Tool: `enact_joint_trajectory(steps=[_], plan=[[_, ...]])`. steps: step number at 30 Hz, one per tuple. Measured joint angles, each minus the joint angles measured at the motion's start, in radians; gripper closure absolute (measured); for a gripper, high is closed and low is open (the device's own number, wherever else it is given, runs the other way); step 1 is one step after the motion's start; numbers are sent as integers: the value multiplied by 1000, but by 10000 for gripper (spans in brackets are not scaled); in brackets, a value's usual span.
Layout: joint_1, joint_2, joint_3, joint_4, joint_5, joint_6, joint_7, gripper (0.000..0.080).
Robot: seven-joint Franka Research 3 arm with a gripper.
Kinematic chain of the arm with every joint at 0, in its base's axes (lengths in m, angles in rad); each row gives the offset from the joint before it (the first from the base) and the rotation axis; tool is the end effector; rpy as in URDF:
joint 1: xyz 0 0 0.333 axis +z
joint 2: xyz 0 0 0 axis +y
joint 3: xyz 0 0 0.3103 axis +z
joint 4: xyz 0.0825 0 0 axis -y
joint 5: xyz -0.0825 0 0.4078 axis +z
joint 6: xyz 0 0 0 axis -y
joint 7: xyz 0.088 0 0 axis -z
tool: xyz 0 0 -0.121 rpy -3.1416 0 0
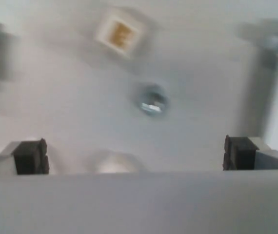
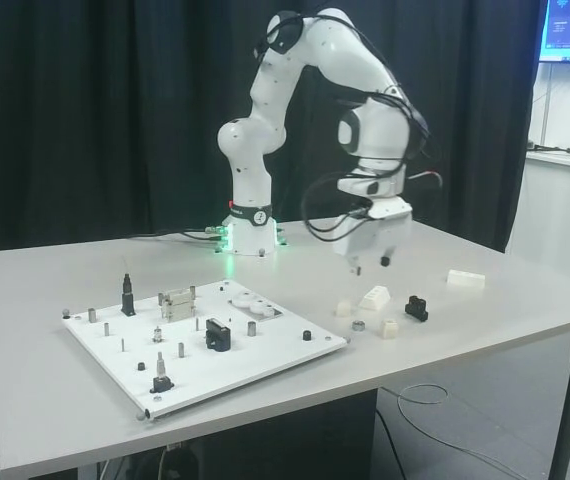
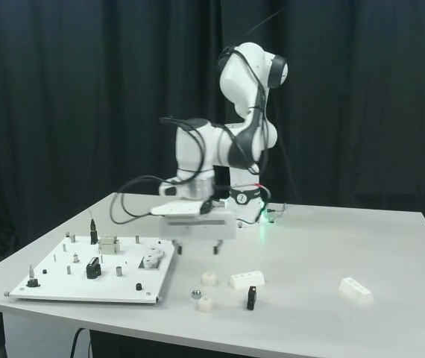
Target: Remove square peg 2.
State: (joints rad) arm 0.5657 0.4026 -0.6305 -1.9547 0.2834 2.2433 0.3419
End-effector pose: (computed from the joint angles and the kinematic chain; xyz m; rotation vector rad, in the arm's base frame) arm 0.6244 -0.0195 0.2701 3.0055 -0.8515 -0.0288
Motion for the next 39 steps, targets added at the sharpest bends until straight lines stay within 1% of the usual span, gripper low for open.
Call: enact_joint_trajectory(steps=[5,13,21,26,29,32,39], plan=[[-59,-13,-16,4,-26,-13,-70,3],[-184,-32,-19,8,-57,-15,-190,3],[-314,-31,-20,30,-59,-11,-317,3],[-388,-20,-19,48,-57,9,-373,3],[-427,-6,-17,63,-49,23,-402,3],[-461,14,-14,83,-31,36,-429,3],[-523,86,-9,151,50,46,-515,3]])
